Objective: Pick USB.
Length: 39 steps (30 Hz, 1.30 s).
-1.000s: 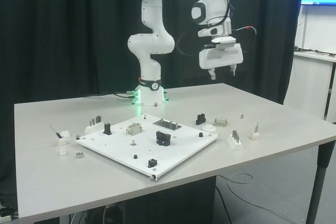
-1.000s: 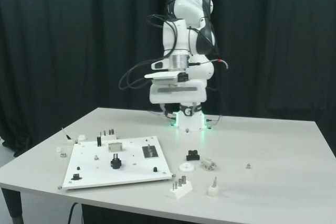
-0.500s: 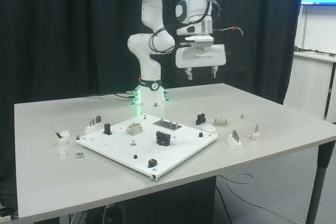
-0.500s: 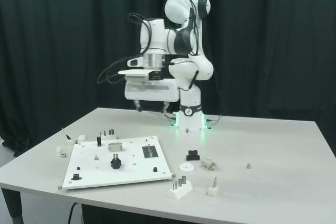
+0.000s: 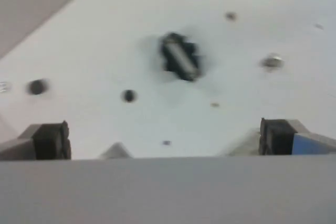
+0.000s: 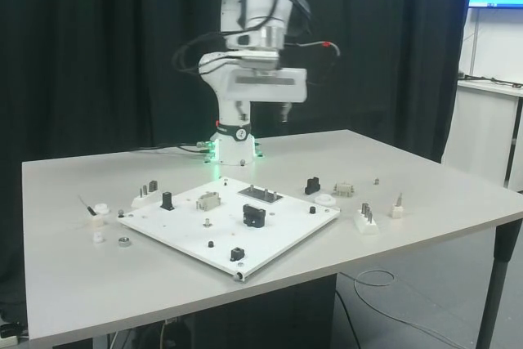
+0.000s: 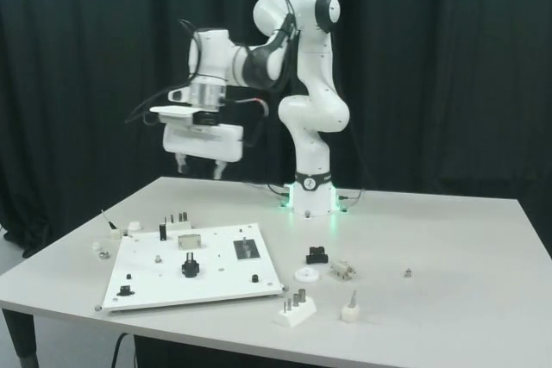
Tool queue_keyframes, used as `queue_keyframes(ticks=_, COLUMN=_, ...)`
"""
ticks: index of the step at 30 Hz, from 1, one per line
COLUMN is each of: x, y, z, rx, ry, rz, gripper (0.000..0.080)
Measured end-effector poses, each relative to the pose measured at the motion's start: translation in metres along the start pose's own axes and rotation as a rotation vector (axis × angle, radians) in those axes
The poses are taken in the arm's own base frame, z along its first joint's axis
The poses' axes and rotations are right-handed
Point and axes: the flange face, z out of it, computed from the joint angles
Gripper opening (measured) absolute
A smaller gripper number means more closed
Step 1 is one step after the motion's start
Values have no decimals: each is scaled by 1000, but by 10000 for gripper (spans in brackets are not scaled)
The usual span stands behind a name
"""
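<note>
As nothing is gripped, step: approach, with the grasp not begun.
Hand (image 7: pixel 197 165): fingers spread wide, empty, high above the white board (image 7: pixel 216 280).
USB (image 7: pixel 162 231): probably the small black upright piece near the board's rear edge, though I cannot confirm it.
Next move: descend over it, straddle it, pinch.

White arm bent, hand (image 7: pixel 198 166) high, fingers spread, pointing down.

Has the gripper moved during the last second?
Yes. In the second room view the gripper has swung left, from above the arm's base to above the white board.
</note>
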Motion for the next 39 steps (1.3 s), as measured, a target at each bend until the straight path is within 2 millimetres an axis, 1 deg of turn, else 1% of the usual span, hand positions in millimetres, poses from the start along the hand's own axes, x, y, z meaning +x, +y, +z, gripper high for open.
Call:
queue_keyframes(ticks=7, x=42, y=54, z=-2, rx=-8, ry=29, rz=105, gripper=800)
queue_keyframes(ticks=17, x=95, y=140, z=0, rx=-5, ry=90, rz=252, gripper=800)
queue_keyframes(ticks=24, x=127, y=201, z=11, rx=-17, ry=129, rz=372, gripper=800)
queue_keyframes(ticks=30, x=154, y=248, z=23, rx=-15, ry=136, rz=527, gripper=800)
queue_keyframes(ticks=32, x=163, y=261, z=27, rx=-12, ry=136, rz=590, gripper=800)
queue_keyframes(ticks=36, x=179, y=287, z=35, rx=2, ry=136, rz=776, gripper=800)
queue_keyframes(ticks=39, x=190, y=300, z=41, rx=-4, ry=135, rz=842, gripper=800)
